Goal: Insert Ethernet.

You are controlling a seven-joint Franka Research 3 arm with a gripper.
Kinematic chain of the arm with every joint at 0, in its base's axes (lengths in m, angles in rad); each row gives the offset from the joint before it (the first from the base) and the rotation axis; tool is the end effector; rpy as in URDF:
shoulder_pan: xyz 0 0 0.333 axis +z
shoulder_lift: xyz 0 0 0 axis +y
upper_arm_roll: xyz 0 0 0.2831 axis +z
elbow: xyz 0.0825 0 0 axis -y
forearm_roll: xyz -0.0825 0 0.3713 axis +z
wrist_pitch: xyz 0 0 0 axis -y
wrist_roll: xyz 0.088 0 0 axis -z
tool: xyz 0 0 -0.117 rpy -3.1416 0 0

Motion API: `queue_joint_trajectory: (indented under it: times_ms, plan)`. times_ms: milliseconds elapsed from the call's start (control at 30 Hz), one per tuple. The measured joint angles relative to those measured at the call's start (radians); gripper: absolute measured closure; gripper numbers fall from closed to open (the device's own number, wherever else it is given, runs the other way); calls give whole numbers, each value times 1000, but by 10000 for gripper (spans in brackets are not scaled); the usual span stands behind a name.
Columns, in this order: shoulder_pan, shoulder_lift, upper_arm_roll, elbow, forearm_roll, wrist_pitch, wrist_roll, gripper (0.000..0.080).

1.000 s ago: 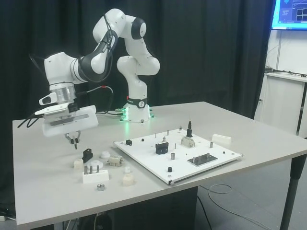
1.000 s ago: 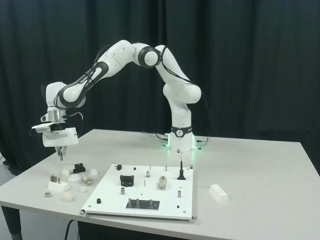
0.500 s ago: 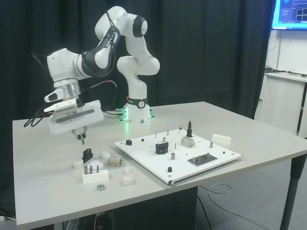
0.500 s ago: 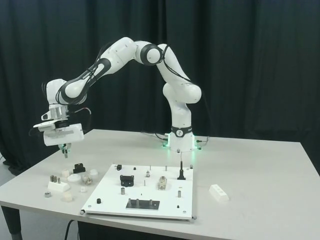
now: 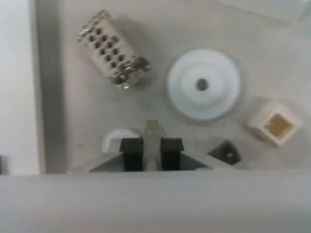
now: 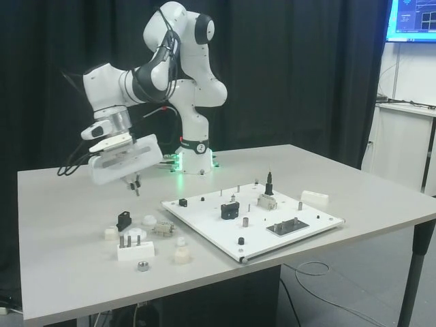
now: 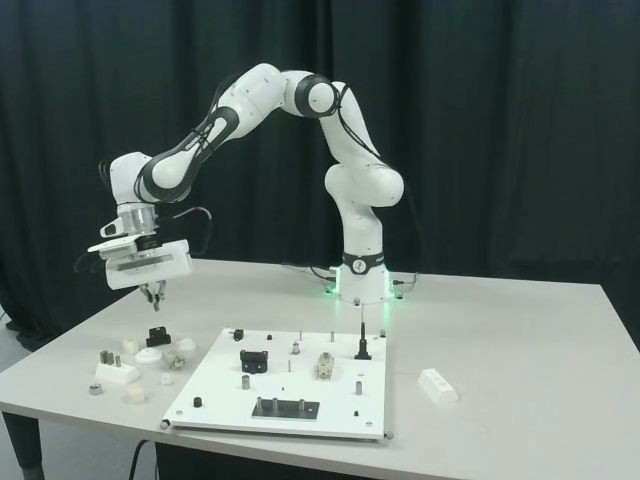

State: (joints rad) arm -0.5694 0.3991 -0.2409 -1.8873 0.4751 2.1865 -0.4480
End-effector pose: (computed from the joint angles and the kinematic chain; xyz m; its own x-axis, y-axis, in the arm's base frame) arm 0.4316 -0.4174 0.2636 0.8005 -0.5992 0.0127 -0.5711 -0.7690 -0.2872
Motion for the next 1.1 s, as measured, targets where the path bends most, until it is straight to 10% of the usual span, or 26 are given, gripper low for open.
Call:
queue_joint_trajectory:
  times_ms: [1100]
  plan:
    - [184, -281, 17, -490, 14, 437, -44, 728]
